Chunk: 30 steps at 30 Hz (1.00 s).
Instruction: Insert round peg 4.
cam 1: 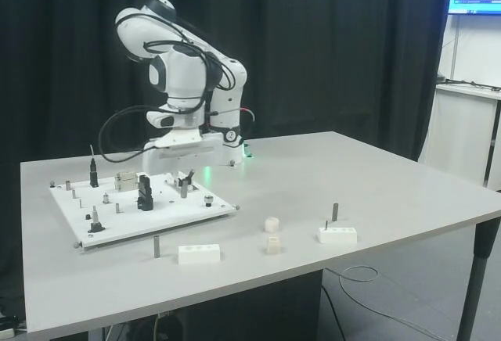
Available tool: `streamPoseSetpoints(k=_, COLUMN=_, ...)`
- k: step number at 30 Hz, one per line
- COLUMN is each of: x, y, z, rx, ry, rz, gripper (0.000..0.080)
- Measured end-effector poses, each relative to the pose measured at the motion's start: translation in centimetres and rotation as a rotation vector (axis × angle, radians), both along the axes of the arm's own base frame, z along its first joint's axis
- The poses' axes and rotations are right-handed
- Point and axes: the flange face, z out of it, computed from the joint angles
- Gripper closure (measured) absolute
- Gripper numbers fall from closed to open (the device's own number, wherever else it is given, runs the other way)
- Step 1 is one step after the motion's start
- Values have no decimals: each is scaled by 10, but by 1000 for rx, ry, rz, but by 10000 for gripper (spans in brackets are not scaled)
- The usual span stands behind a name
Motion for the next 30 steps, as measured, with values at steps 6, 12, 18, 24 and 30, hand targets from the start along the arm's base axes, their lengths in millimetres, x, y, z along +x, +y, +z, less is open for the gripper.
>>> streamPoseSetpoints(k=6, x=-20, y=-3, z=0, rx=-16, ry=-21, rz=-77, gripper=649)
streamPoseSetpoints(k=12, x=-39, y=-6, z=-3, rx=-18, ry=-41, rz=-147, gripper=649)
streamPoseSetpoints(k=18, x=-56, y=-6, z=-7, rx=-5, ry=-63, rz=-203, gripper=649)
streamPoseSetpoints(k=24, x=-71, y=-4, z=-11, rx=-4, ry=-84, rz=-274, gripper=649)
streamPoseSetpoints(k=30, x=-84, y=2, z=-10, rx=-4, ry=-93, rz=-346, gripper=649)
